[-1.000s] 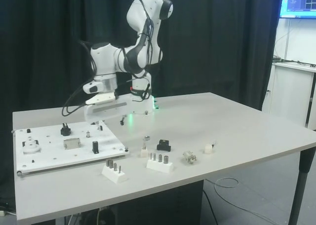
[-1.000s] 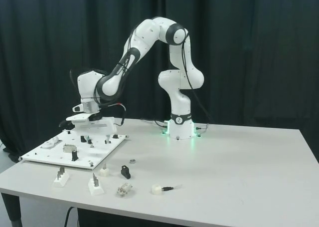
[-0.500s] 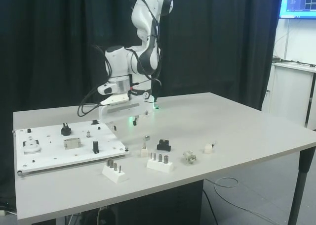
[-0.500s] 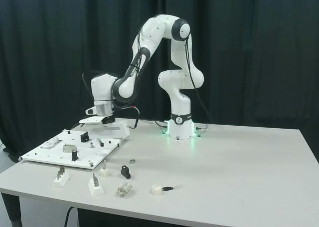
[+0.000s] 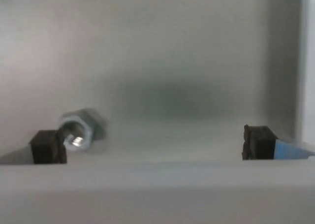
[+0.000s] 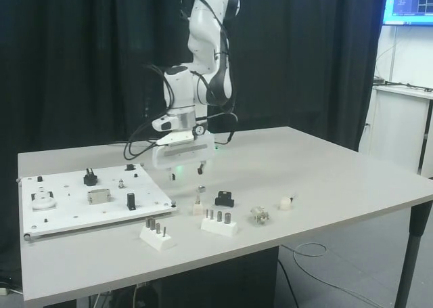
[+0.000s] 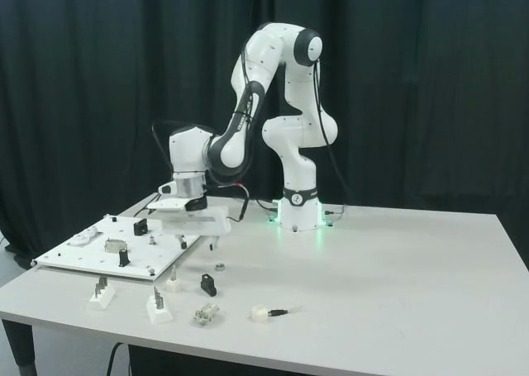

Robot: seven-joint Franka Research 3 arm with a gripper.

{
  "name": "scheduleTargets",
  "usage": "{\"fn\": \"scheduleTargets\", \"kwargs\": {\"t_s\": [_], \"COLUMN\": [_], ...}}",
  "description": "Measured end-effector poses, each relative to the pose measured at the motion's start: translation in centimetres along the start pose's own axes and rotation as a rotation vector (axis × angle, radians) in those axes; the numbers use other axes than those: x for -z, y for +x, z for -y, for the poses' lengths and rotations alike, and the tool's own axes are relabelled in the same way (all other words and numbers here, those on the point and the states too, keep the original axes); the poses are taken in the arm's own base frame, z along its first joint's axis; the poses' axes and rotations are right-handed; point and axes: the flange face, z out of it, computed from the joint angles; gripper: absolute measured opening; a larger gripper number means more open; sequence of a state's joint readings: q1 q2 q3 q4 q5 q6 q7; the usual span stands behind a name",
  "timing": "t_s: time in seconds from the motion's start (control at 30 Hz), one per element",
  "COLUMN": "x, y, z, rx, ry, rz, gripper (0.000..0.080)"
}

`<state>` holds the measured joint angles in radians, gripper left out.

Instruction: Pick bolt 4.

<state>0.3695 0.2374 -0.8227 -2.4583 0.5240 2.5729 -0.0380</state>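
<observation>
Bolts stand upright in white holders near the table's front: a single bolt (image 6: 198,200) (image 7: 173,278), a block with several bolts (image 6: 218,220) (image 7: 158,303) and another block (image 6: 157,232) (image 7: 100,292). Nothing shows which one is bolt 4. My gripper (image 6: 186,174) (image 7: 198,244) hangs just off the white board's corner, a little behind and above the single bolt. It is open and holds nothing. The wrist view has its black fingertips (image 5: 47,146) wide apart over grey table, with a metal nut (image 5: 78,130) lying close to one of them.
The white assembly board (image 6: 74,210) (image 7: 58,256) with mounted parts fills the table's left. A nut (image 7: 220,267), a black clip (image 6: 224,200) (image 7: 207,285), a metal connector (image 6: 260,214) (image 7: 205,313) and a white cap (image 6: 286,203) (image 7: 261,312) lie near the bolt holders.
The arm has swung off the white board toward the loose parts, and the gripper has dropped closer to the table. The bolts and other parts have not moved.
</observation>
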Motion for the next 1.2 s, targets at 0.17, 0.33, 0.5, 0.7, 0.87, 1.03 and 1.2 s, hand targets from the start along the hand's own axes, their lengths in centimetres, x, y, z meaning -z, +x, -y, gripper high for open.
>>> {"fn": "scheduleTargets", "kwargs": {"t_s": [0.17, 0.33, 0.5, 0.7, 0.87, 1.03, 1.2], "x": [-0.3, -0.8, -1.5, -2.4, -3.0, -3.6, -4.2], "y": [-0.7, -1.4, -2.2, -2.6, -3.0, -3.5, -3.9], "z": [1.3, 2.2, 2.6, 2.8, 3.0, 3.3, 3.6], "rx": [-0.003, -0.009, -0.013, -0.027, -0.042, -0.046, -0.05], "ry": [-0.006, -0.015, -0.031, -0.055, -0.075, -0.088, -0.099], "rz": [-0.007, -0.006, 0.001, 0.007, 0.0, -0.003, 0.001], "gripper": [0.08, 0.08, 0.08, 0.08, 0.08, 0.08, 0.08]}}
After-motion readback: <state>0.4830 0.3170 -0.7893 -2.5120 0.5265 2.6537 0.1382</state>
